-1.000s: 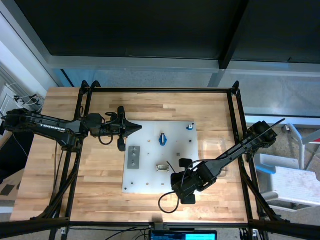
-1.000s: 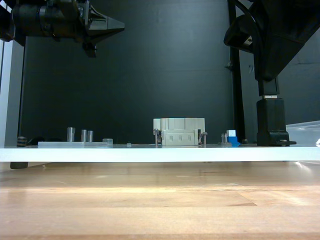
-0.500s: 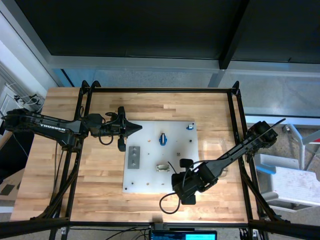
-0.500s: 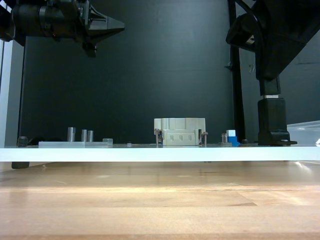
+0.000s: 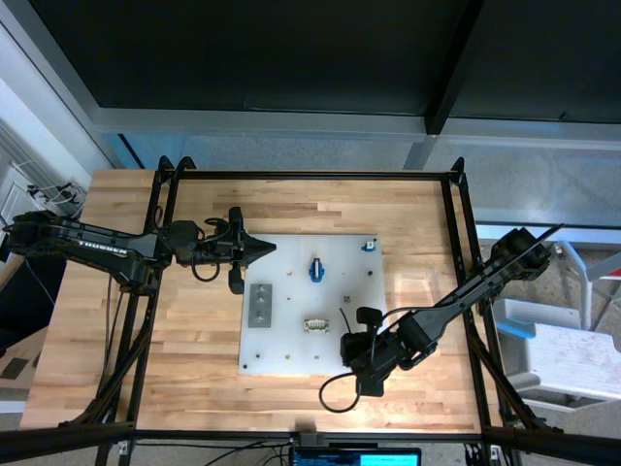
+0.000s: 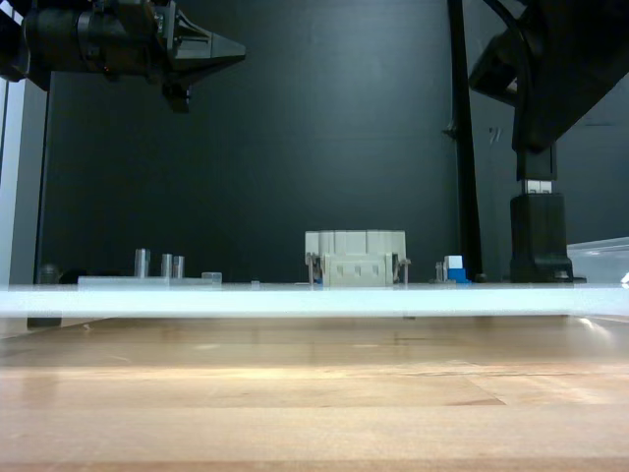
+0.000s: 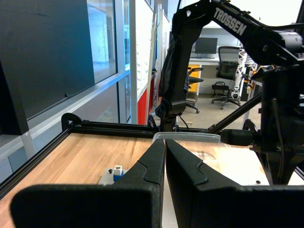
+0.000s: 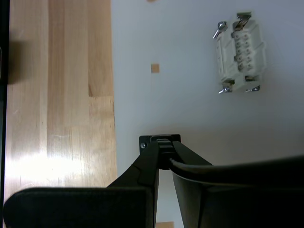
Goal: Remove the USB connector from the USB hub and place in the container
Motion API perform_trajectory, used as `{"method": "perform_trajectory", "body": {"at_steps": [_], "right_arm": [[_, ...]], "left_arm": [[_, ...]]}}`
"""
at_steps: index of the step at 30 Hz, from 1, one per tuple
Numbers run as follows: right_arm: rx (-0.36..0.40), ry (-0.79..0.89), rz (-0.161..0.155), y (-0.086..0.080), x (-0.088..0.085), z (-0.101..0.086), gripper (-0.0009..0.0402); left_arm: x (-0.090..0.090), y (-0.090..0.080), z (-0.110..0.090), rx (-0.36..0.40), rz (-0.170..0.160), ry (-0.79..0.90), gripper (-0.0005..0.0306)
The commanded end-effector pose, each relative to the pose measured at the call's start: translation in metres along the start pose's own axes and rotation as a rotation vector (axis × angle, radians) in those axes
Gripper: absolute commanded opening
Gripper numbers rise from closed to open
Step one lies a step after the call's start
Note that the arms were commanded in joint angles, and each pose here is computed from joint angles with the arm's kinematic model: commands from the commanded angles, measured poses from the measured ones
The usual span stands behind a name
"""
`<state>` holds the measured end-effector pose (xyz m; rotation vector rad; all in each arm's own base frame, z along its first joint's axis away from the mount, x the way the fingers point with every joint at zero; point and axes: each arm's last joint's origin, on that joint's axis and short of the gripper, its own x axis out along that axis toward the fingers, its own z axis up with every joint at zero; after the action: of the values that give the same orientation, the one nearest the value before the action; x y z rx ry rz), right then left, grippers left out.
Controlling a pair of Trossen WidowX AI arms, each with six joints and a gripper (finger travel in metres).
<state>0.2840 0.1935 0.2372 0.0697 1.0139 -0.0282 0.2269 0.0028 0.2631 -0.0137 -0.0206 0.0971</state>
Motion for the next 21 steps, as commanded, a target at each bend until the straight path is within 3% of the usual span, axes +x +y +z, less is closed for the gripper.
{"method": "perform_trajectory", "body": {"at_steps": [1,14,19,21], "right_arm": [[-0.004,-0.012,-0.007,0.002,-0.002,-0.002,0.0],[-0.015,-0.009,-0.001,0.002,-0.006,0.0,0.0],[0.005,0.013,0.024,-0.001,-0.019,0.001,0.0],[0.027,0.024,0.017,-0.005,-0.026,-0.001,0.0]], "left_arm": [[0.0,0.0,0.0,0.0,0.0,0.0,0.0001],[0.0,0.0,0.0,0.0,0.0,0.0,0.0001],[0.0,0.0,0.0,0.0,0.0,0.0,0.0001],[0.0,0.0,0.0,0.0,0.0,-0.001,0.0001]]}}
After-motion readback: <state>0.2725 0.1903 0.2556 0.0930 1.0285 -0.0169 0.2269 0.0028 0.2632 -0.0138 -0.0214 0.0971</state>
